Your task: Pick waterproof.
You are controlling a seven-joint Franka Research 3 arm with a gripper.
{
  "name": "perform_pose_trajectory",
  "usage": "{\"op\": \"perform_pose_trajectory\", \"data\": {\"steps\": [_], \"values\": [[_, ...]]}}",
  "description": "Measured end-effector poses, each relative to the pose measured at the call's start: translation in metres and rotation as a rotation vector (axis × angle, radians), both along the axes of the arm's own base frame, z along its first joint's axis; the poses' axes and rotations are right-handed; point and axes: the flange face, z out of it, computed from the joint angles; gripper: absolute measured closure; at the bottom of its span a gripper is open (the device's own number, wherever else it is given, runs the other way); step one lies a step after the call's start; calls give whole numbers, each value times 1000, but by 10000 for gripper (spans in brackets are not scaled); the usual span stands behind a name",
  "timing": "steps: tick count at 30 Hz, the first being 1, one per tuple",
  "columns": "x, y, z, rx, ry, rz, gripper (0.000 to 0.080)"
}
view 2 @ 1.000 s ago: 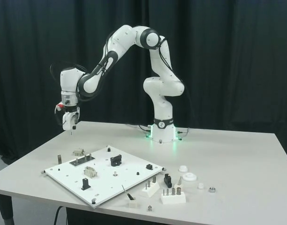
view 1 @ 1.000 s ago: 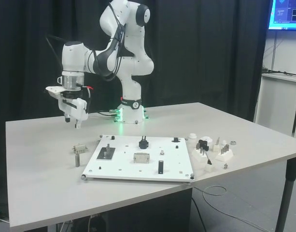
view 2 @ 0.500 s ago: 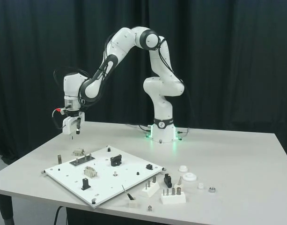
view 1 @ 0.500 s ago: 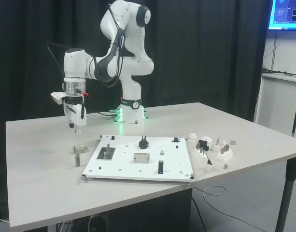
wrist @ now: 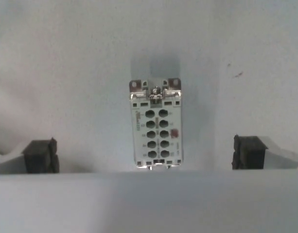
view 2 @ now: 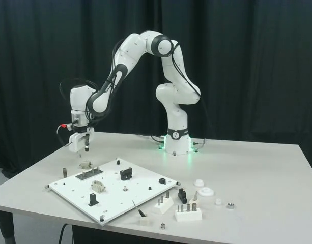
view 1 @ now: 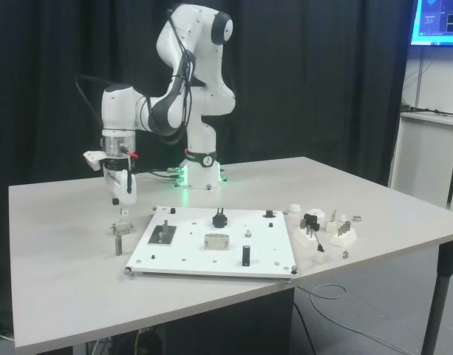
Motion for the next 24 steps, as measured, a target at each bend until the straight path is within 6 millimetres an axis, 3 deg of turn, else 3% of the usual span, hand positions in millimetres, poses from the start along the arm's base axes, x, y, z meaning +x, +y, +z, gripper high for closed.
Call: {"op": "perform_pose_trajectory", "data": {"steps": [24], "values": [[-4,7,-42,-14,38,-25,3]]}}
